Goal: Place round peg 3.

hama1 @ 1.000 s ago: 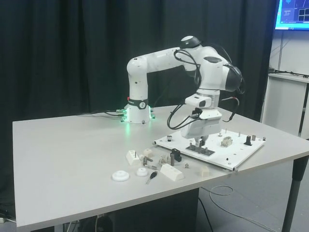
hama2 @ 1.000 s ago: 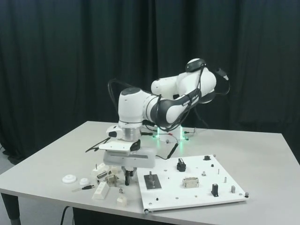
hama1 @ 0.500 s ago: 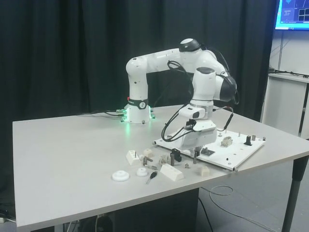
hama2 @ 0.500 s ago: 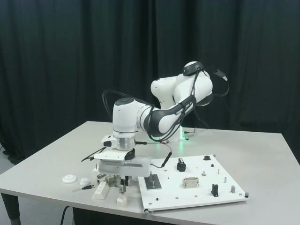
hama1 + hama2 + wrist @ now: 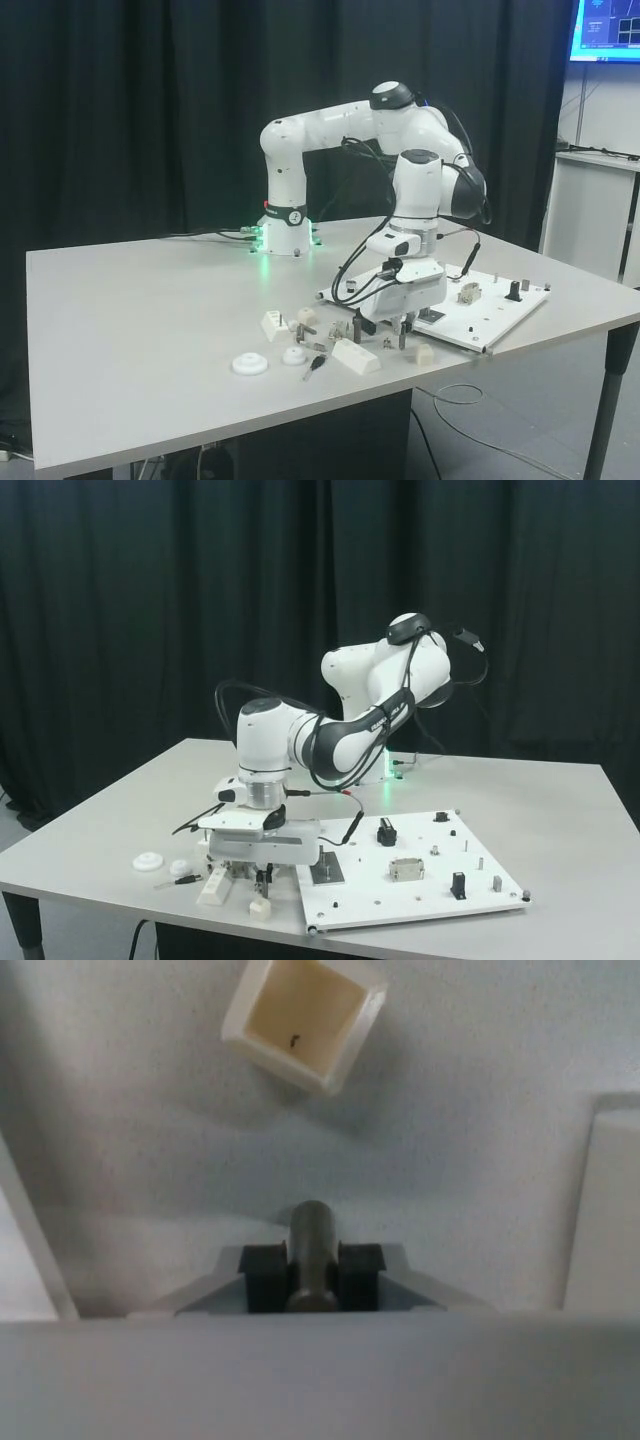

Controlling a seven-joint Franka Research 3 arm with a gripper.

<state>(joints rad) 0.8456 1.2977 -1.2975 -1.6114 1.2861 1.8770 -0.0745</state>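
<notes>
Jaws closed on an upright grey peg [image 5: 311,1250], held low over the tabletop [image 5: 140,300].
The gripper [image 5: 402,335] hangs just off the near-left edge of the white board [image 5: 420,885], among loose parts; a small open-topped white block [image 5: 303,1020] lies on the tabletop just beside the peg.
</notes>
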